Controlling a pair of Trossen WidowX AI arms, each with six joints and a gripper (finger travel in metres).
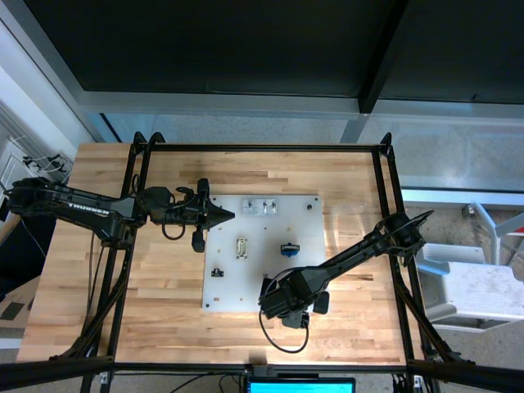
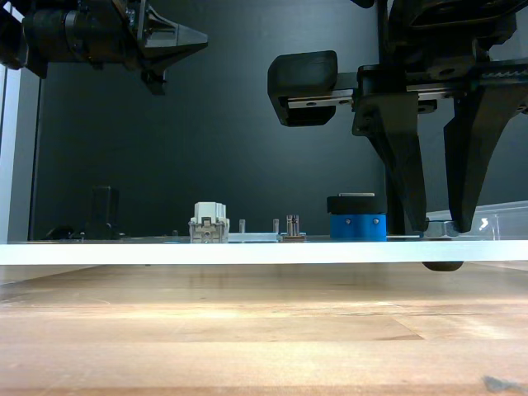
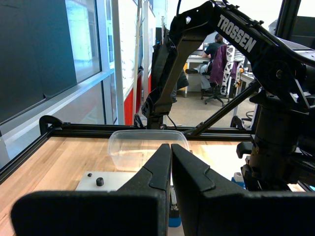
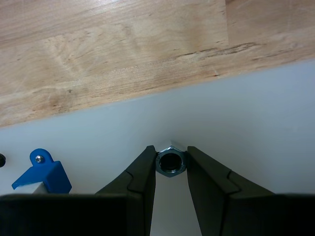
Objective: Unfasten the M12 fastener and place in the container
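My right gripper [image 4: 171, 152] is shut on the small silver M12 nut [image 4: 171, 162], one finger on each side of it. The nut sits low over the white board [image 4: 256, 123] on its stud, whose dark core fills the nut's bore. In the high view this gripper [image 1: 277, 309] points down at the board's near right edge. In the low view its fingertips [image 2: 441, 224] reach board level and hide the nut. The clear container [image 3: 147, 147] stands on the wood right of the board [image 1: 348, 223]. My left gripper [image 1: 229, 215] hovers shut above the board's far left edge.
A blue part [image 1: 289, 249] stands on the board just beyond the right gripper, also in the low view [image 2: 357, 224]. A beige connector [image 2: 209, 224] and small silver posts [image 2: 291, 224] sit mid-board. A black frame [image 1: 262, 148] rings the table.
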